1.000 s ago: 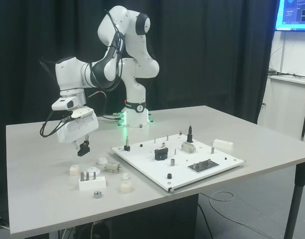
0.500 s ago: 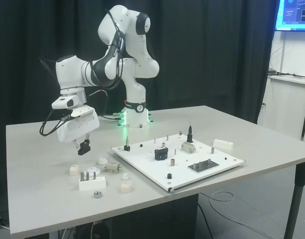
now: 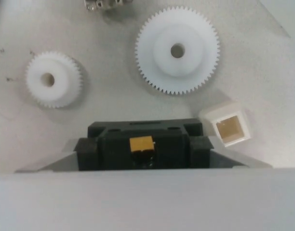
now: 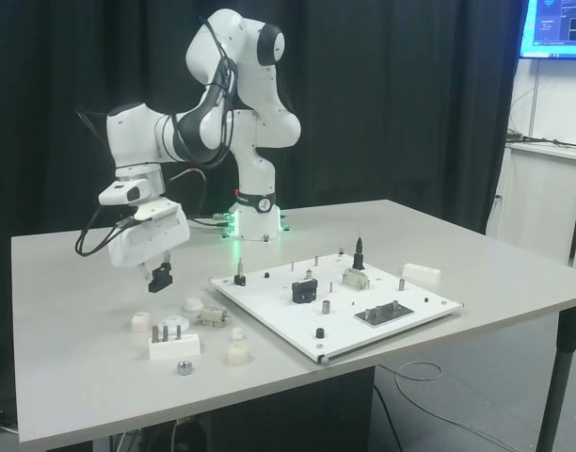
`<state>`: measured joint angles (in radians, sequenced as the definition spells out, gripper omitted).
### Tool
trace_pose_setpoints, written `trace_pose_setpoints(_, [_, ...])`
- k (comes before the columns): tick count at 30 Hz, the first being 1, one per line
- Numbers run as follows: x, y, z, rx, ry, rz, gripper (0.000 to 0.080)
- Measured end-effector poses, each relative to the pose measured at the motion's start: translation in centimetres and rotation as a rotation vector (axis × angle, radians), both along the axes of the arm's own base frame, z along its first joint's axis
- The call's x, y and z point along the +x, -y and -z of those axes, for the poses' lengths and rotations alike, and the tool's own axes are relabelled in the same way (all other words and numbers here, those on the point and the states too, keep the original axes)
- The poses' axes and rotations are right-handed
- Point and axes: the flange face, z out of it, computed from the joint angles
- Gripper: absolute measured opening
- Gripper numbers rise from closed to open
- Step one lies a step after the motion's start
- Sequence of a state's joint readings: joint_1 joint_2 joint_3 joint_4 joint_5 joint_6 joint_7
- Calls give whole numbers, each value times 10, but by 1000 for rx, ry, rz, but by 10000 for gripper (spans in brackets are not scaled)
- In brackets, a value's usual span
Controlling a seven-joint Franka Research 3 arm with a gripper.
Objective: Insert D-SUB.
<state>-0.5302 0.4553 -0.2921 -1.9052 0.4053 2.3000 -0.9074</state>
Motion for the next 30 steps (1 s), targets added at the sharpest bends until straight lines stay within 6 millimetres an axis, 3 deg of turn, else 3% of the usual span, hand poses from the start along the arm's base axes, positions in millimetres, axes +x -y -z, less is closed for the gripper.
trace_pose_setpoints(14, [19, -26, -20, 67, -32, 177, 380])
trace_pose_setpoints(30, [55, -87, -48, 119, -94, 311, 380])
